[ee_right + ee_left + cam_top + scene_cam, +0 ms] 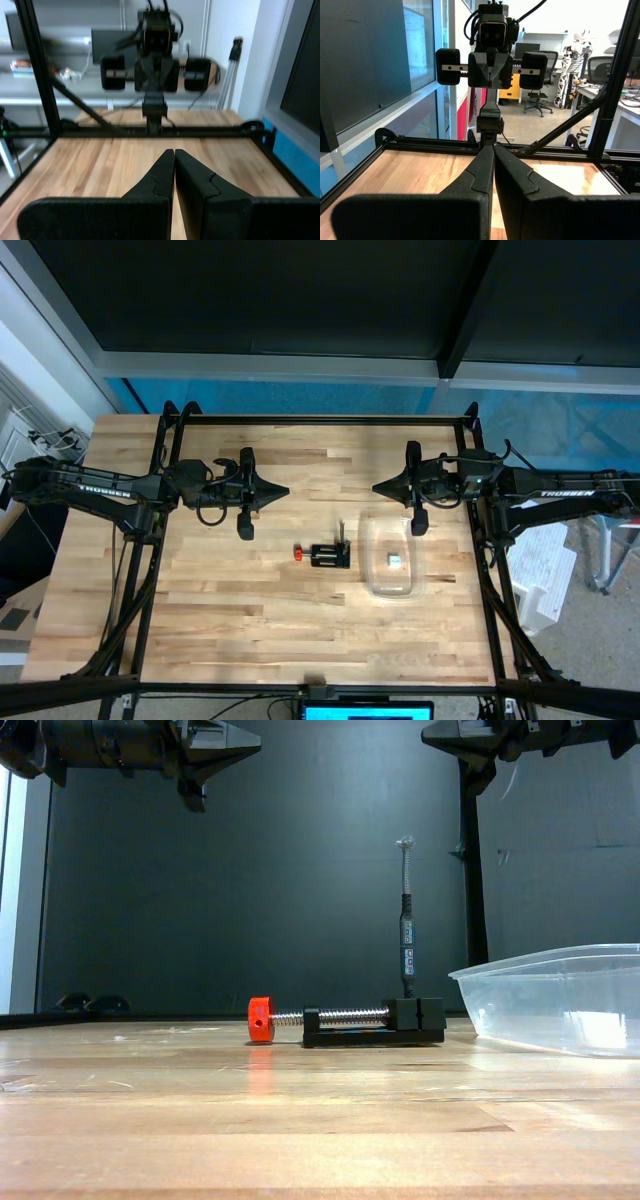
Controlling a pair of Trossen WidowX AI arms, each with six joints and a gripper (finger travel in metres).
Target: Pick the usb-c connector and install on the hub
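Note:
The hub (328, 556) is a small black block with a red-orange knob (298, 553), lying mid-table; a thin dark rod (407, 935) stands up from its right end. In the low view the hub (375, 1020) sits just left of the tray. The usb-c connector is not visible in any view. My left gripper (284, 490) hovers shut, high above the table, behind and left of the hub. Opposite it, my right gripper (378, 486) hangs shut behind the tray. Both wrist views show fingers pressed together: left (493, 155), right (174, 157).
A clear plastic tray (368, 565) lies right of the hub, holding a tiny pale grey piece (394, 560). A black frame rail (320, 420) runs along the table's far edge. The tray wall (560, 1000) rises at the right in the low view.

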